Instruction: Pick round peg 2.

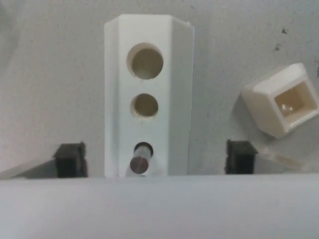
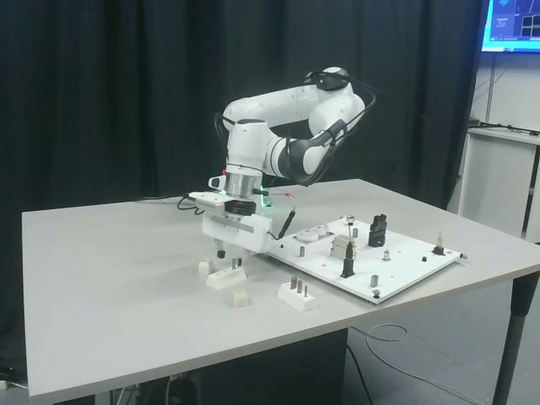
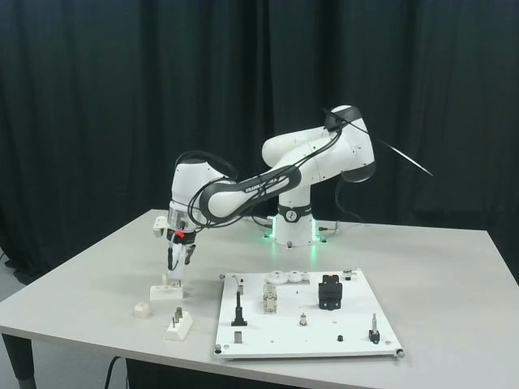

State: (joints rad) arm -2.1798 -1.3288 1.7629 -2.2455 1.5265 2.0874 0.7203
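A white holder block (image 1: 147, 99) with three round holes in a row lies under my wrist. Two holes are empty; the third holds a short grey round peg (image 1: 141, 162). My gripper (image 1: 155, 158) is open, its black fingertips (image 1: 70, 159) standing wide apart on either side of the block, level with the peg and not touching it. In the first room view the gripper (image 2: 229, 253) hangs just above the holder block (image 2: 228, 277) near the table's front. From the second room view the gripper (image 3: 174, 263) is over the same block (image 3: 166, 289).
A small white cube with a square recess (image 1: 284, 99) lies beside the holder, also seen as the cube (image 2: 239, 297) and the cube (image 3: 143, 309). A second white holder with upright pegs (image 2: 298, 295) stands nearby. The white assembly board (image 2: 396, 266) carries several parts.
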